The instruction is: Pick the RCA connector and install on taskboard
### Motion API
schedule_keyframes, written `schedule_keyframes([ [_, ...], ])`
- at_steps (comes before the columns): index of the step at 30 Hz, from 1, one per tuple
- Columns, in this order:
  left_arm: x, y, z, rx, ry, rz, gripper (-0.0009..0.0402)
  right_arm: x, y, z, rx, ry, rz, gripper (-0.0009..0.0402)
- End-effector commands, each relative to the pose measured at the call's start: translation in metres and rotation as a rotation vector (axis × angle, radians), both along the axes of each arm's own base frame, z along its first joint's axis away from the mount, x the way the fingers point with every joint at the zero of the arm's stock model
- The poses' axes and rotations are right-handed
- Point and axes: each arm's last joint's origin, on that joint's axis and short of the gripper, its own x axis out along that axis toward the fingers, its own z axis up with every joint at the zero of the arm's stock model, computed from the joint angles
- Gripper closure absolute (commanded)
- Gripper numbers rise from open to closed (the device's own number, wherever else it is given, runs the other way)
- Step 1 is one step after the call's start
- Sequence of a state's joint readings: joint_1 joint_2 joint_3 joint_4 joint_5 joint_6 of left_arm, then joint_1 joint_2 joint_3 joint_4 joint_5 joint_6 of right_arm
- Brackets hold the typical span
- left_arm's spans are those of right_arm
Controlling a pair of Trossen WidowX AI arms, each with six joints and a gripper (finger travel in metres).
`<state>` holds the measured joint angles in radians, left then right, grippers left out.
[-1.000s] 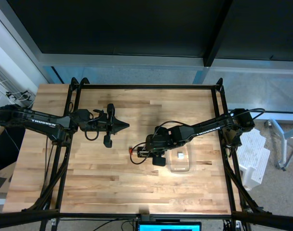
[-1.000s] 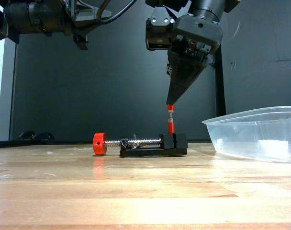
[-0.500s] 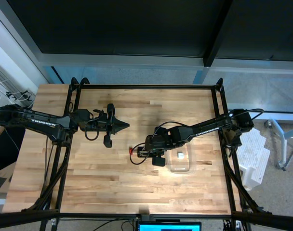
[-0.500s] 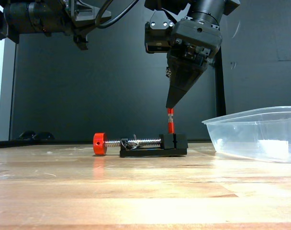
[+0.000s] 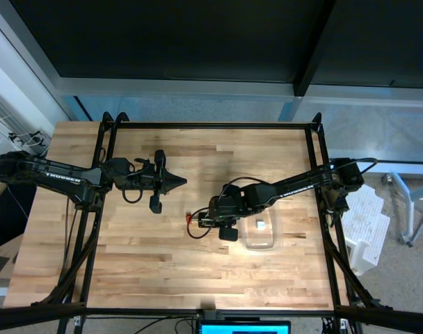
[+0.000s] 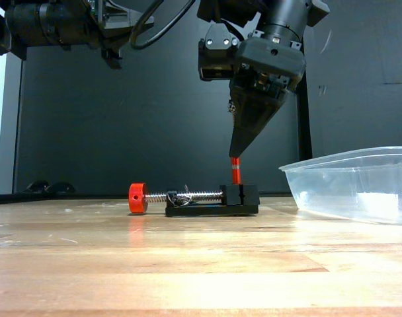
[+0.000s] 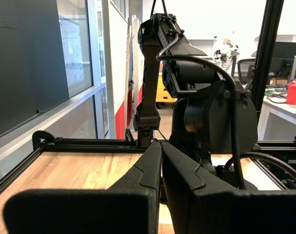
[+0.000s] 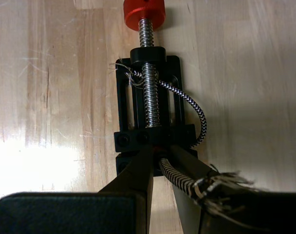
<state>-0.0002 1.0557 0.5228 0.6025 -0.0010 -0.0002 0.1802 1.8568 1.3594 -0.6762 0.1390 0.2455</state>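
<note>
Red RCA connector (image 6: 235,172), gripped upright by the right pincer (image 6: 235,156), touches the taskboard (image 6: 241,198) straight below. Left pincer (image 5: 182,182), closed empty, hovers leftward over the tabletop (image 5: 128,264).

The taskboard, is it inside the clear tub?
No, the taskboard sits on the table beside the tub, under the right gripper; the left gripper hangs far off.

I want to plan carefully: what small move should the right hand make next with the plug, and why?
Probably press straight down a little. The right hand holds the slim red, silver-banded RCA connector upright, its lower end at the small black taskboard block, with much of its length showing above. The left hand hangs shut over the table's left side.
</note>
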Motion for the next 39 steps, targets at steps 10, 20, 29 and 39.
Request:
schedule_keyframes([
  [10,0.0,0.0,0.0,0.0,0.0,0.0,0.0393,0.001,-0.001,-0.004,0.002,0.012,-0.01,0.0393],
  [20,0.0,0.0,0.0,0.0,0.0,0.0,0.0393,0.0,-0.001,-0.001,0.004,0.005,-0.014,0.0361],
  [29,0.0,0.0,0.0,0.0,0.0,0.0,0.0393,-0.003,-0.002,0.005,0.008,-0.003,-0.02,0.0313],
  [39,0.0,0.0,0.0,0.0,0.0,0.0,0.0393,-0.009,-0.003,0.019,0.011,-0.026,-0.017,0.0246],
])
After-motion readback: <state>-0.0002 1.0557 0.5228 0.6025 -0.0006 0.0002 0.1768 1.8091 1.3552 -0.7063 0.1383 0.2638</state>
